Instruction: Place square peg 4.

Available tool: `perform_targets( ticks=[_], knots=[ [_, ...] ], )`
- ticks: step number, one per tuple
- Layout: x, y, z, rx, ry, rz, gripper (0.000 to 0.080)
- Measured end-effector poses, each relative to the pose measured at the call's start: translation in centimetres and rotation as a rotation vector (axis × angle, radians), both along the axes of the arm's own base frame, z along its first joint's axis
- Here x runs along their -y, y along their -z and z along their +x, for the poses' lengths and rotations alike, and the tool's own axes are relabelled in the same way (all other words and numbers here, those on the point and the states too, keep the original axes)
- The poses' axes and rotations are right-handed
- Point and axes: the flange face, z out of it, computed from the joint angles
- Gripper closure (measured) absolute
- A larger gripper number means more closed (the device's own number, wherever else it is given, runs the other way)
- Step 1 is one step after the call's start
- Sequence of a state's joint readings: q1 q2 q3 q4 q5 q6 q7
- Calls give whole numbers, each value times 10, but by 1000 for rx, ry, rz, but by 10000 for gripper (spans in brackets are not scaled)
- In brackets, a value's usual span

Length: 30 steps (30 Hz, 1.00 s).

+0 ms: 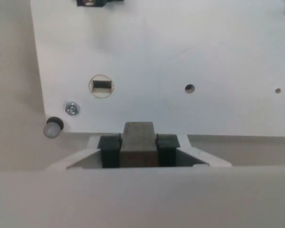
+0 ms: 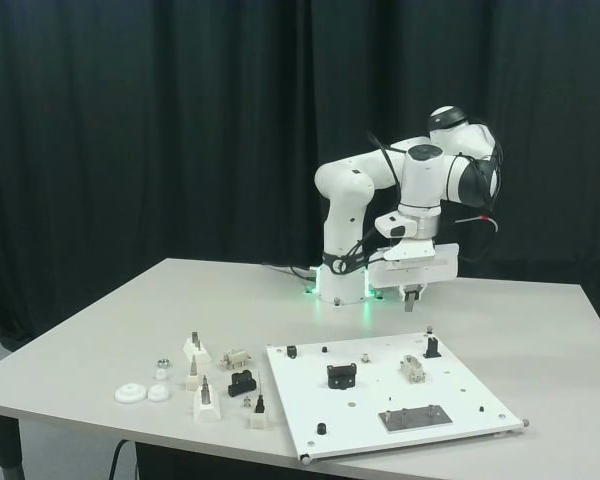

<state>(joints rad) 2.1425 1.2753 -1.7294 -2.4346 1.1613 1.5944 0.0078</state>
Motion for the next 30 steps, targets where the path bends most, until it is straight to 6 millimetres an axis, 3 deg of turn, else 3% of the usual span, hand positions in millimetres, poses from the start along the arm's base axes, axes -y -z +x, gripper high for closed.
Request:
perform_targets(
  ticks=[17, 30],
  knots=[
    [11, -20, 18, 125, 7, -6, 648],
    [45, -27, 32, 231, -11, -52, 648]
  ],
)
